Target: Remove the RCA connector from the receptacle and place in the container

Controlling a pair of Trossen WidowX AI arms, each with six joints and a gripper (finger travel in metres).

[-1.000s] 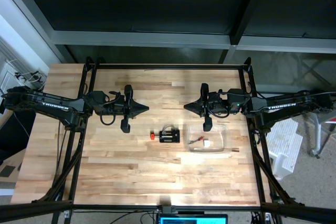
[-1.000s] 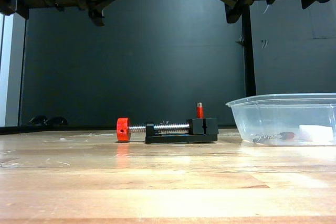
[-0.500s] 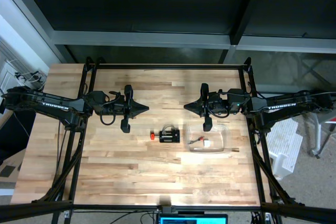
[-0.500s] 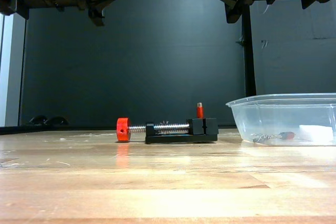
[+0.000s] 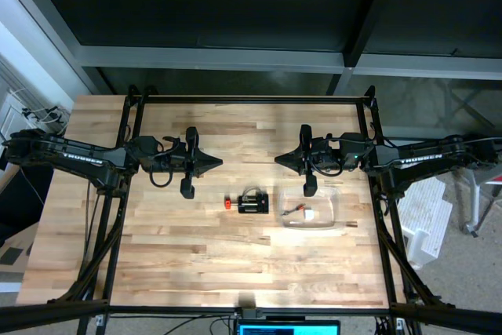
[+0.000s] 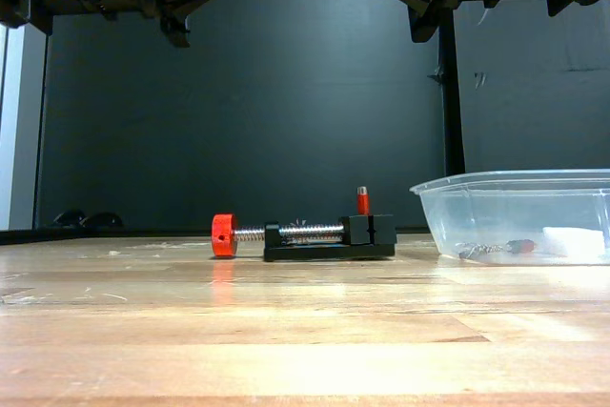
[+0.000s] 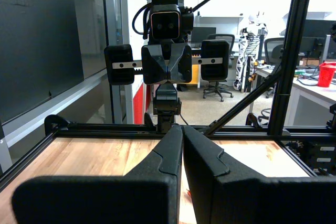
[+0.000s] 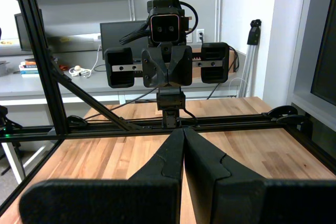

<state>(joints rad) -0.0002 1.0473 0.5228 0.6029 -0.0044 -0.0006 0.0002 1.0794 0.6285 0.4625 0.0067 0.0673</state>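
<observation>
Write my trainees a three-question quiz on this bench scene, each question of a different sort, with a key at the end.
1. True or false: the RCA connector lies inside the container.
2. Multiple choice: the left tool and the right tool, both raised above the table and facing each other, are A) both open, B) both shut, C) one open, one shut.
3. Fill in: the red-orange knob of the receptacle points toward the ___ arm.
Key: 1 true; 2 B; 3 left.
</observation>
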